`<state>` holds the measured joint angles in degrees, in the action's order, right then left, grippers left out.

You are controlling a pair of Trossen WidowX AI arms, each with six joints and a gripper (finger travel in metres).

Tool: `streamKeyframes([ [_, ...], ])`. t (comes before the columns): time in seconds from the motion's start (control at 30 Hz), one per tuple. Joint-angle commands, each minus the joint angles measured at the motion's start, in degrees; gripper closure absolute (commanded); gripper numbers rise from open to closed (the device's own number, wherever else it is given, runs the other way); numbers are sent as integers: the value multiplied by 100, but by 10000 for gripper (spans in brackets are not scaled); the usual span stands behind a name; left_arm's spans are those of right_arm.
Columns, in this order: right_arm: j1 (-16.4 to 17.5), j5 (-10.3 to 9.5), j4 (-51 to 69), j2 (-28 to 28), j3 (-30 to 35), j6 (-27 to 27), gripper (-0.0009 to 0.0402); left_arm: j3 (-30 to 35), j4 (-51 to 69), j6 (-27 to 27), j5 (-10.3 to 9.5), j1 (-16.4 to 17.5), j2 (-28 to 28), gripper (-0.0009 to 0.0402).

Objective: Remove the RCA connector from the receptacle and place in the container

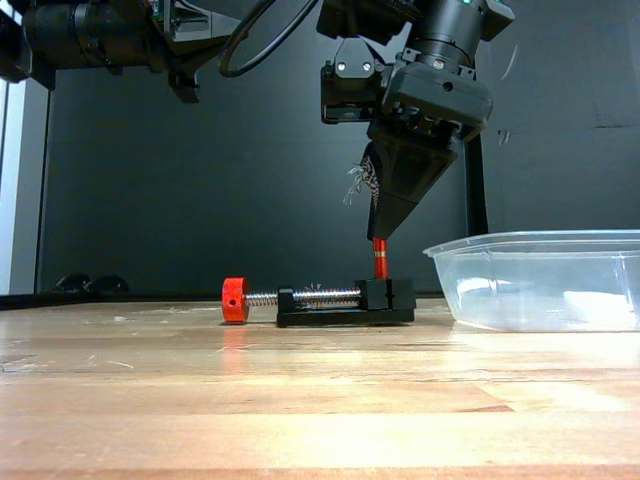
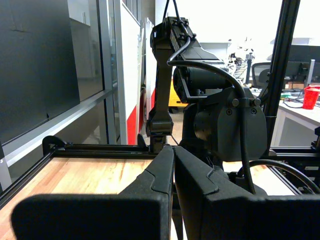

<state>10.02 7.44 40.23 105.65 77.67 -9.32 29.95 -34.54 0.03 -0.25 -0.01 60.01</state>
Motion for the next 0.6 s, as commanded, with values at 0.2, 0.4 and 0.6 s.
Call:
streamKeyframes([
  [0.2, 0, -7, -46, 0, -2, 79, 268, 0, 0, -2, 2, 0, 0, 393],
  [0.4, 0, -13, -46, 0, -11, 81, 300, 0, 0, 0, 2, 2, 0, 393],
  [0.6, 0, -15, -46, 0, -26, 83, 328, 0, 0, 0, 0, 2, 0, 393],
])
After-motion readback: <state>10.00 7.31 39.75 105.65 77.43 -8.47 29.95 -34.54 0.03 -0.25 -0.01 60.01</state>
